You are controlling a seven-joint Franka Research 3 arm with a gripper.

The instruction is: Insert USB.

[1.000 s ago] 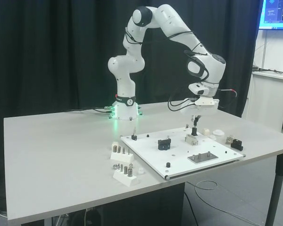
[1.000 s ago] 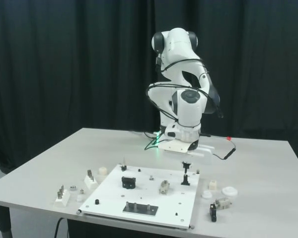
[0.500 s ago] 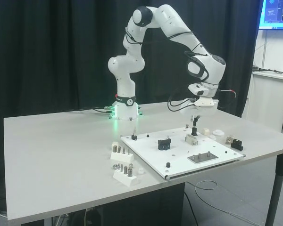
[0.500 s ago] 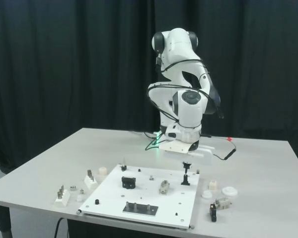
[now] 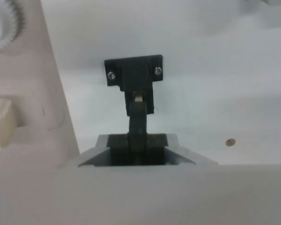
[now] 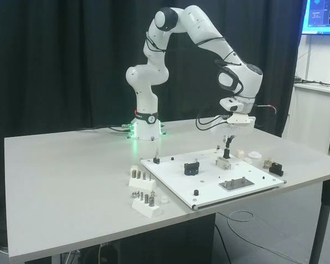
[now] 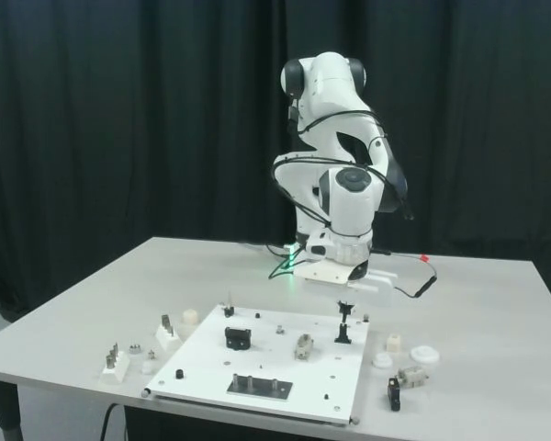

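USB plug (image 5: 137, 123) above black socket (image 5: 134, 75), screws visible wrist-side only

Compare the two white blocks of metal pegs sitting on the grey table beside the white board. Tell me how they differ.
The rear peg block lies close to the white board; the front peg block lies nearer the table edge, farther from the arm's base. In the second room view the rear peg block is beside the board's side; the front peg block is out beyond it. Both are white, hold upright pegs and rest on the table off the board.
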